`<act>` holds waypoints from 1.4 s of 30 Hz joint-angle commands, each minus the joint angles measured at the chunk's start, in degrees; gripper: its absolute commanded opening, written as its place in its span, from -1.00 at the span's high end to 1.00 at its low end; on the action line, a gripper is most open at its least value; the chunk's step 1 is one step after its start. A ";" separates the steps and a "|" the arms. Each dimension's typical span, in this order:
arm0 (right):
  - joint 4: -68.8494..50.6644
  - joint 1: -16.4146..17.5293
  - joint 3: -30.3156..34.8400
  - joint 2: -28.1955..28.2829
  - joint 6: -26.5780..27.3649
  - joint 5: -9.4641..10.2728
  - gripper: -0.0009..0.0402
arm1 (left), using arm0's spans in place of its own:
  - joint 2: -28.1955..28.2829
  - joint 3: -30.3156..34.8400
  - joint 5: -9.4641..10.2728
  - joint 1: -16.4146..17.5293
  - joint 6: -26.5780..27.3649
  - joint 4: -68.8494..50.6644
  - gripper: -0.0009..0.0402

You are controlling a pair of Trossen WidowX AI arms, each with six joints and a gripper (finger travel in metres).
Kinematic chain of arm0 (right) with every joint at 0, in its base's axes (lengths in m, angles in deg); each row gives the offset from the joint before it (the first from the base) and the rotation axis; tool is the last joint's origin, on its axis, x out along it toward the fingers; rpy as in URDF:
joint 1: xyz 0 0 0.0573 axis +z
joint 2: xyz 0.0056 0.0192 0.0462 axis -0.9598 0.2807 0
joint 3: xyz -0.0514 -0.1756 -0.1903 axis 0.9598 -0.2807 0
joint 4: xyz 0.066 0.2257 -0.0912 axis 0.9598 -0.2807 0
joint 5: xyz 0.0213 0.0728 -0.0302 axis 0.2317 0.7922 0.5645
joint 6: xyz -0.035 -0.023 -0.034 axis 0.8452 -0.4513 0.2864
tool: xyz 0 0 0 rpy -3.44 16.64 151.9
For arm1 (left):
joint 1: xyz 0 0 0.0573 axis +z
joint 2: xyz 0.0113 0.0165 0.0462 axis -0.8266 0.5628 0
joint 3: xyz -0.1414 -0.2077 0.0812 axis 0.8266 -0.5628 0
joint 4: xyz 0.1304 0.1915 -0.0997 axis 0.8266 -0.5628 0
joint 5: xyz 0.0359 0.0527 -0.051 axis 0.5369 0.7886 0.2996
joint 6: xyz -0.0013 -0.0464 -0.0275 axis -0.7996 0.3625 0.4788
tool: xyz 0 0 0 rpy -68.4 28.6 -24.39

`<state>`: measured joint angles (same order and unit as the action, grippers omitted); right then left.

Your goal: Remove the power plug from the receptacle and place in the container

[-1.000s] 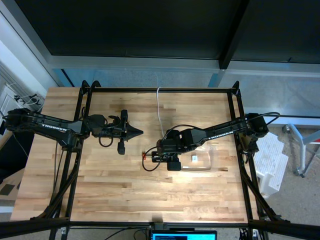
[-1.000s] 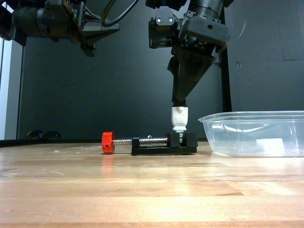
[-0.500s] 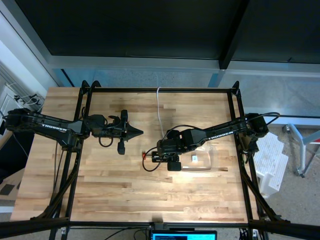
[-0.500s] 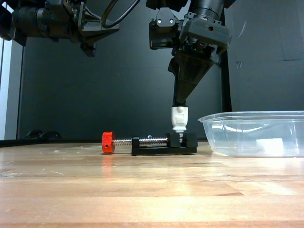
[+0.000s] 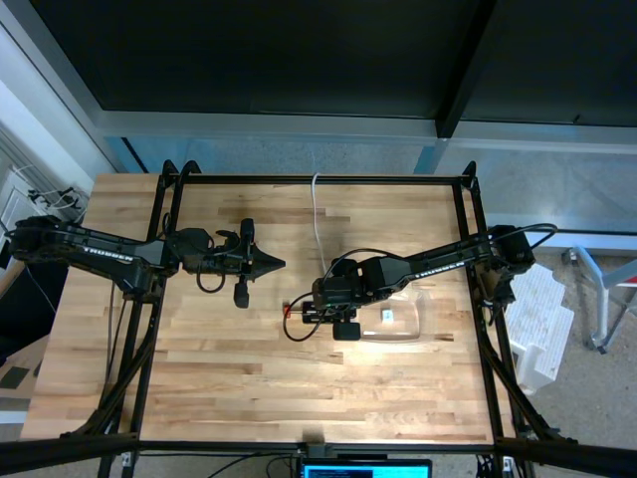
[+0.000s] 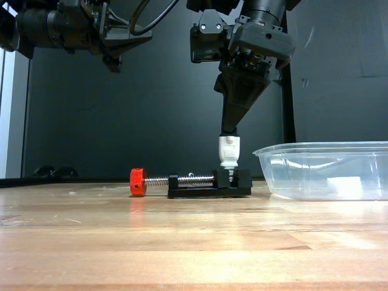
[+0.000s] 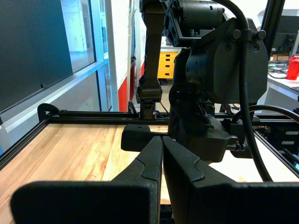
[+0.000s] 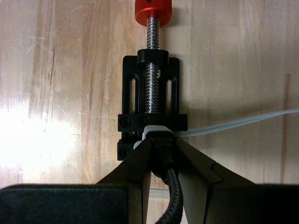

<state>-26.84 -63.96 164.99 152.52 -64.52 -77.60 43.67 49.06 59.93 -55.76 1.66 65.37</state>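
The right hand (image 8: 162, 143) points straight down, and its two fingers (image 8: 141, 156) press on either side of the power plug (image 8: 163, 157), so it reads as grasping the plug. The plug's braided black tail runs back up between the fingers toward the wrist. The plug is seated in the white receptacle (image 6: 228, 151), which stands upright, clamped in the small black vise (image 6: 209, 182). The vise's red-orange knob (image 6: 137, 182) points away from the container (image 6: 321, 176).

The coming move turns on one relation. The plug's long axis is vertical, and the hand sits directly above it on that same line. A straight upward pull therefore looks right, and any sideways lean could bind the plug or drag the vise across the tabletop (image 6: 182, 242). The clear container sits just beside the vise, on the right arm's side, so the carry after extraction should be short.

The left hand (image 7: 162, 145) is clenched with nothing in it. It hangs high above the tabletop, well apart from the vise, so the right arm is clearly the nearer one.
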 commanded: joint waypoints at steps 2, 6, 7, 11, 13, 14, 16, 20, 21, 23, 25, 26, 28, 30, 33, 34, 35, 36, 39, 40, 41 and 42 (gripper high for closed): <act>0.07 0.00 0.00 -0.20 -0.07 0.44 0.94 | 0.02 0.02 -0.02 0.00 0.00 0.02 0.96; 0.07 0.02 0.00 -0.24 -0.07 0.46 0.96 | 0.02 0.02 -0.02 0.00 0.00 0.02 0.96; 0.04 0.02 0.00 -0.31 -0.09 0.48 0.96 | 0.02 0.02 -0.02 0.02 0.00 0.02 0.96; 0.07 0.02 0.00 -0.68 -0.09 0.50 0.96 | 0.02 0.02 -0.02 0.02 0.00 0.02 0.96; 0.00 0.02 0.00 -0.92 -0.11 0.50 0.96 | 0.02 0.02 -0.02 0.00 0.00 0.02 0.96; 0.00 0.00 0.00 -0.94 -0.11 0.55 0.96 | 0.02 0.02 -0.02 0.00 0.00 0.02 0.96; 0.00 0.00 0.00 -1.11 -0.11 0.59 0.96 | 0.02 0.02 -0.02 0.02 0.00 0.02 0.96; -0.02 0.02 0.00 -1.57 -0.11 0.59 0.96 | 0.02 0.02 -0.02 0.02 0.00 0.02 0.96; -0.02 0.00 0.00 -1.64 -0.11 0.59 0.96 | 0.02 0.02 -0.02 0.00 0.00 0.02 0.96; -0.04 0.00 0.02 -1.84 -0.11 0.59 0.96 | 0.02 0.02 -0.02 0.00 0.00 0.02 0.96; -0.39 0.02 0.28 -1.86 -0.11 0.59 0.96 | 0.02 0.02 -0.02 0.00 0.00 0.02 0.96; -0.94 0.00 0.70 -1.86 -0.09 0.59 0.96 | 0.02 0.02 -0.02 0.00 0.00 0.02 0.96; -1.60 0.00 1.27 -1.86 -0.07 0.57 0.96 | 0.02 0.02 -0.02 0.02 0.00 0.02 0.96; -1.84 0.00 1.57 -1.90 -0.09 0.59 0.96 | 0.02 0.02 -0.02 0.00 0.00 0.02 0.96; -2.60 0.00 1.77 -2.25 -0.07 0.59 0.96 | 0.02 0.02 -0.02 0.00 0.00 0.00 0.96; -2.71 0.00 1.77 -2.43 -0.07 0.57 0.96 | 0.02 0.02 -0.02 0.00 0.00 0.00 0.96; -2.73 0.00 1.77 -2.58 -0.07 0.57 0.96 | 0.02 0.02 -0.02 0.00 0.00 0.02 0.96; -2.73 0.00 1.77 -2.58 -0.09 0.57 0.96 | 0.02 0.02 -0.02 0.02 0.00 0.02 0.96; -2.86 0.00 1.77 -2.91 -0.09 0.57 0.96 | 0.02 0.02 -0.02 0.00 0.00 0.00 0.96; -2.84 0.02 1.77 -2.93 -0.11 0.57 0.96 | 0.02 0.02 -0.02 0.00 0.00 0.02 0.96; -2.95 0.02 1.77 -3.23 -0.22 0.57 0.96 | 0.02 0.02 -0.02 0.00 0.00 0.04 0.96; -3.10 0.00 1.77 -3.43 -0.48 0.55 0.96 | 0.02 0.02 -0.02 0.00 0.00 0.04 0.96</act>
<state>-29.66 -63.96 166.91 149.04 -64.69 -77.12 43.67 49.08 59.93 -55.76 1.66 65.35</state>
